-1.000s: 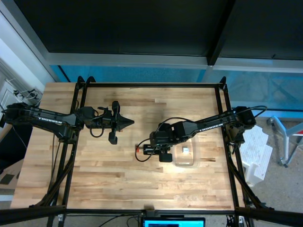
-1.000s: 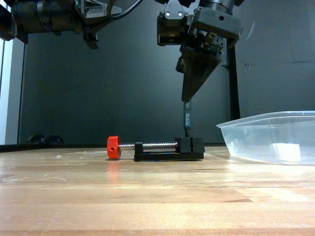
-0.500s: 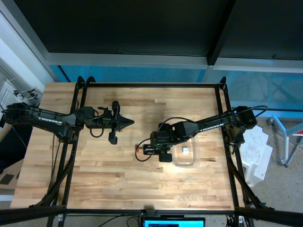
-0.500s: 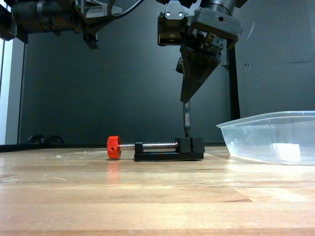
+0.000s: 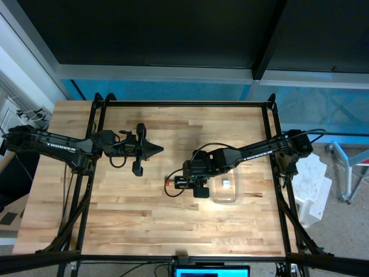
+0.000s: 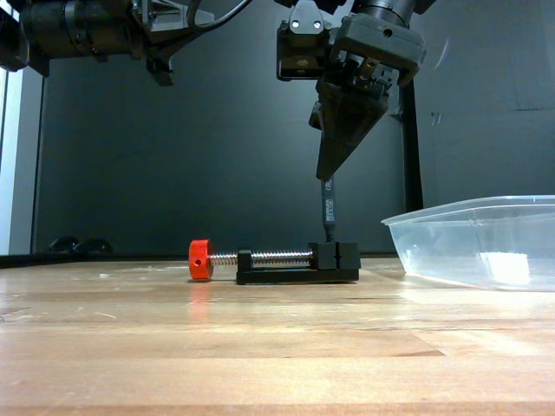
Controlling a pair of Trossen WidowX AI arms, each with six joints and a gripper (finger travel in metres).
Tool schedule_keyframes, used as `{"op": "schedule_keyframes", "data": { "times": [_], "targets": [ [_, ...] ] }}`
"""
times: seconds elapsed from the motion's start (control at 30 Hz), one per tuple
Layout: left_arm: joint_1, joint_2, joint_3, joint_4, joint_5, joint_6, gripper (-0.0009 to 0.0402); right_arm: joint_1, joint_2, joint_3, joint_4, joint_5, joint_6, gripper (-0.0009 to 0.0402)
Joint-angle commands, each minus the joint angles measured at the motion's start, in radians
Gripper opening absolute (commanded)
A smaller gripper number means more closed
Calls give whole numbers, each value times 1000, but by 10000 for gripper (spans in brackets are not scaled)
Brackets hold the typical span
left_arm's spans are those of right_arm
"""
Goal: Pick the usb-c connector and install on the hub
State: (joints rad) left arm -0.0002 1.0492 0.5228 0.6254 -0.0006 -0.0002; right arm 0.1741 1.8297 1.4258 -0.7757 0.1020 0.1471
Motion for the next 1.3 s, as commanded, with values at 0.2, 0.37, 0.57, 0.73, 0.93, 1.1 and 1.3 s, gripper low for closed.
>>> {"op": "schedule_keyframes", "data": {
  "times": [0.2,0.37,0.57,0.73,0.93,1.1,1.3],
  "targets": [
    [0,0,0,0,0,0,0,0,-34,3,6,2,2,129],
    [0,0,0,0,0,0,0,0,-56,3,-11,2,2,181],
    [0,0,0,0,0,0,0,0,-112,3,-53,1,0,214],
    [0,0,0,-1,0,0,0,-3,-184,3,-86,3,-41,216],
    [0,0,0,-3,0,0,0,-49,-279,-22,-93,2,-107,201],
    [0,0,0,-12,0,0,0,-87,-380,-95,23,1,-106,176],
    [0,0,0,-21,0,0,0,-96,-524,-278,290,-2,-128,135]
  ]
}}
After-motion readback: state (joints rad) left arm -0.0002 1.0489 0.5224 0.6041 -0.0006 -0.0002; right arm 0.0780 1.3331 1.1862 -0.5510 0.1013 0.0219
